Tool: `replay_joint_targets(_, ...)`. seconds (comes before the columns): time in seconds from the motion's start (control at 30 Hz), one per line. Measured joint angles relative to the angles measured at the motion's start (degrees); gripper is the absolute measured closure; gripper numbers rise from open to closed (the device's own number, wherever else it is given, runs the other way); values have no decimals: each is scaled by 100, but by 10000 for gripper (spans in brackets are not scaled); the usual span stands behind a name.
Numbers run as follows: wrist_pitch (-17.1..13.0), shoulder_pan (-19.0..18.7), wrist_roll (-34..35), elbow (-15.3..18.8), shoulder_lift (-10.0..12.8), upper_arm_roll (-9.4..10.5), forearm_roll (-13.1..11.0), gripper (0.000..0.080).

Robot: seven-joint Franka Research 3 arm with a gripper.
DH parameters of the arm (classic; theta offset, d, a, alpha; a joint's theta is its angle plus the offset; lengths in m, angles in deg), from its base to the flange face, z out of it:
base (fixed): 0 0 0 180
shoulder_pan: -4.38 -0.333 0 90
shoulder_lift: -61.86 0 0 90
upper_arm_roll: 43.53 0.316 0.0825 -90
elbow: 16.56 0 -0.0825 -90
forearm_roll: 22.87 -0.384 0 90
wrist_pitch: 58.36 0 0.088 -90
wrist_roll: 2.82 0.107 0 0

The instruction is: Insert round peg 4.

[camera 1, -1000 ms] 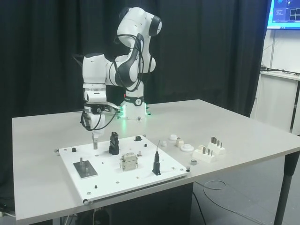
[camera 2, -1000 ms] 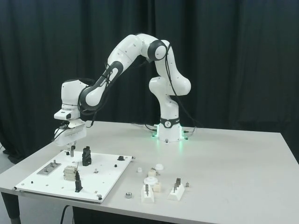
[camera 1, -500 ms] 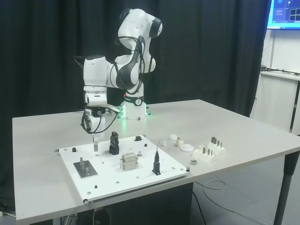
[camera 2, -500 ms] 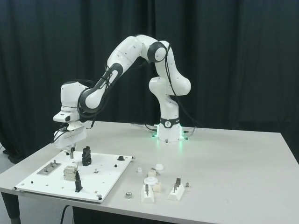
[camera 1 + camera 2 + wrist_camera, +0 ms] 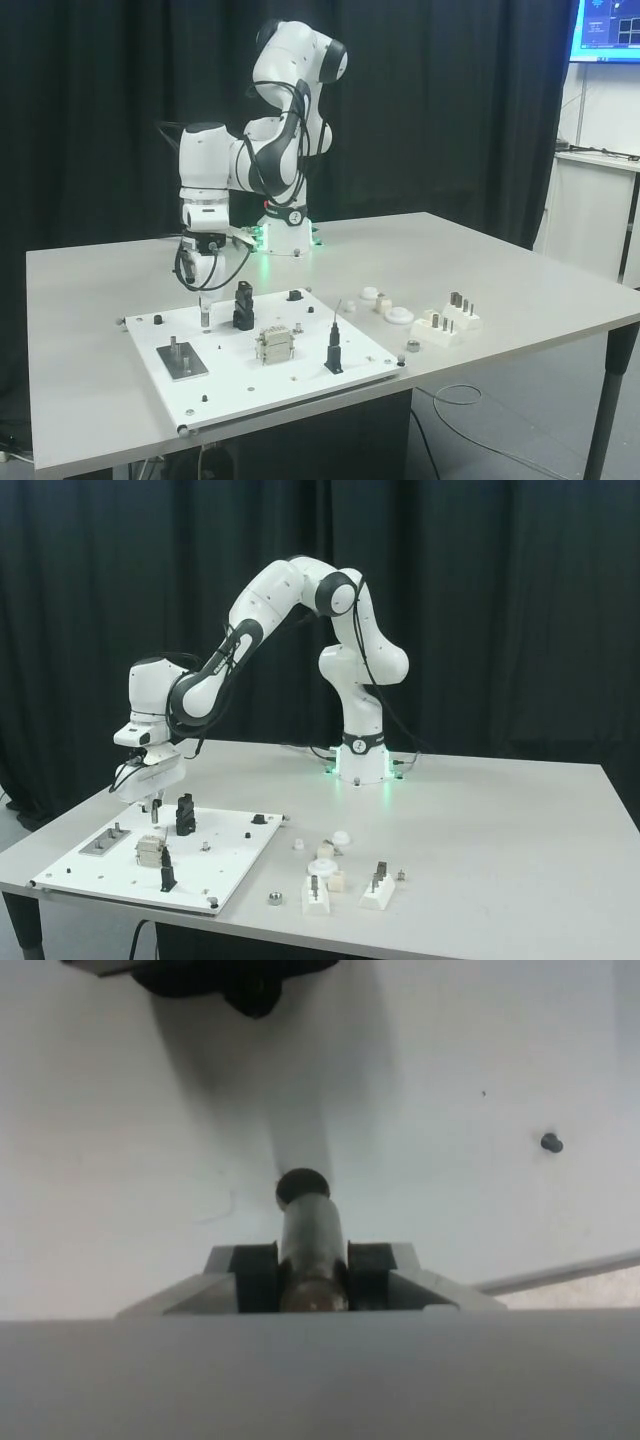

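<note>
The round peg (image 5: 311, 1232) is a grey metal cylinder standing upright between my two fingers. My gripper (image 5: 313, 1274) is shut on it, the black pads (image 5: 256, 1276) pressing both its sides. Its lower end meets a dark round hole (image 5: 301, 1184) in the white board (image 5: 480, 1050). In the first room view, the gripper (image 5: 204, 297) points straight down over the board's (image 5: 300, 375) rear left part, with the peg (image 5: 205, 315) reaching the surface. The second room view shows the gripper (image 5: 152, 797) and the peg (image 5: 153, 807) just left of a black block.
On the board stand a black block (image 5: 241, 305), a grey plate with pegs (image 5: 181, 359), a metal connector (image 5: 273, 343) and a black probe stand (image 5: 333, 355). White peg holders (image 5: 450, 322), white discs (image 5: 386, 303) and a nut (image 5: 411, 346) lie on the grey table (image 5: 520, 270).
The arm's wrist has sunk slightly and its links have shifted a little over the last second. The gripper stays over the same spot on the board with the peg in it.
</note>
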Motion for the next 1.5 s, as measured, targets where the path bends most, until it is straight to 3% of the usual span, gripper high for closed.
replay_joint_targets(0.5, 123, -5, 134, -160, 180, 0, 48, 660)
replay_joint_targets(1.5, 277, -5, 278, -298, 294, -6, 73, 660)
